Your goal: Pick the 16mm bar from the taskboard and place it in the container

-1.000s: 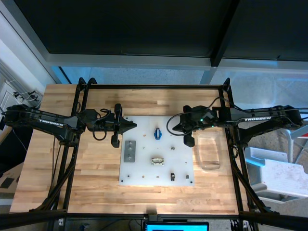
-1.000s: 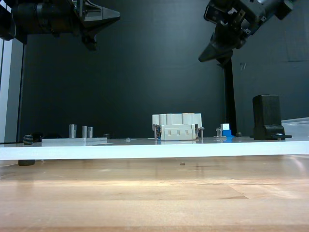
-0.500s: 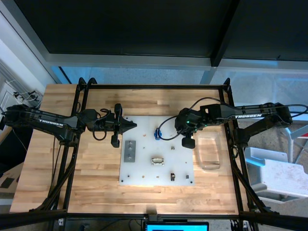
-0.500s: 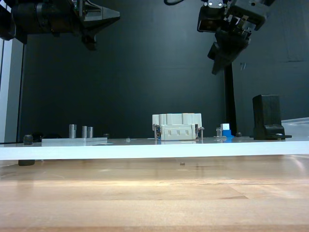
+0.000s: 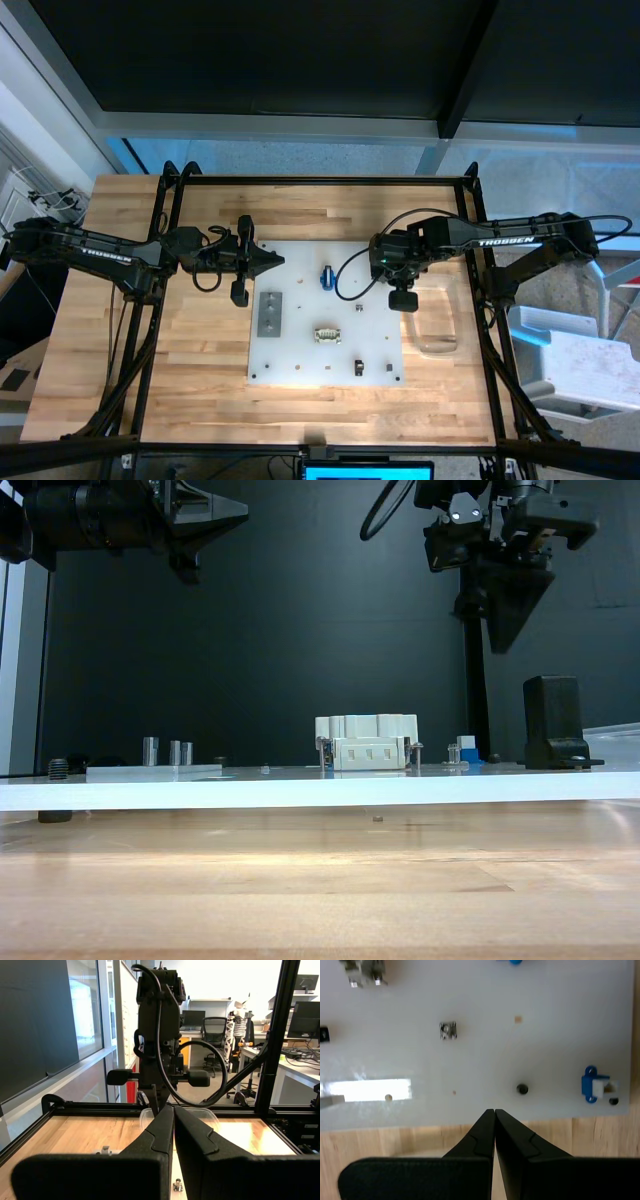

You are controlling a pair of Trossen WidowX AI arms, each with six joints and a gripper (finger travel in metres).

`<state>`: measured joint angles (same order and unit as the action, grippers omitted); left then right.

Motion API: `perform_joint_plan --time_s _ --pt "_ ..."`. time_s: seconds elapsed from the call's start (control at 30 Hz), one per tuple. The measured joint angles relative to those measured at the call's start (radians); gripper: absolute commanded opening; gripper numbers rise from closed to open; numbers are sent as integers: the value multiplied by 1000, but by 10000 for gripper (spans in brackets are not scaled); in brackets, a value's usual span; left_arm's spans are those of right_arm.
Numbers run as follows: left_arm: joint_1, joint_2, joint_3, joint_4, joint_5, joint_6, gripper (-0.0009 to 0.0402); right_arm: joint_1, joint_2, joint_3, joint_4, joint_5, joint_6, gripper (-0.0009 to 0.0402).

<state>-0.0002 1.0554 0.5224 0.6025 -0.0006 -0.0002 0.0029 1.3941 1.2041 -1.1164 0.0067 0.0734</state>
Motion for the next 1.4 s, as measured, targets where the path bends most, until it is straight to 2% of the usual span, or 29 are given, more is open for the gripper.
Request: perform_joint_plan --time_s 0.5,0.97,1.4 --pt "0 0 0 0 0 0 0 31 5 0 -13 0 -5 0" --pt "0 0 0 0 0 0 0 177 31 -1 -28 4 108 0" --pt "0 0 0 0 0 0 0 274 79 -1 -19 4 220 0"
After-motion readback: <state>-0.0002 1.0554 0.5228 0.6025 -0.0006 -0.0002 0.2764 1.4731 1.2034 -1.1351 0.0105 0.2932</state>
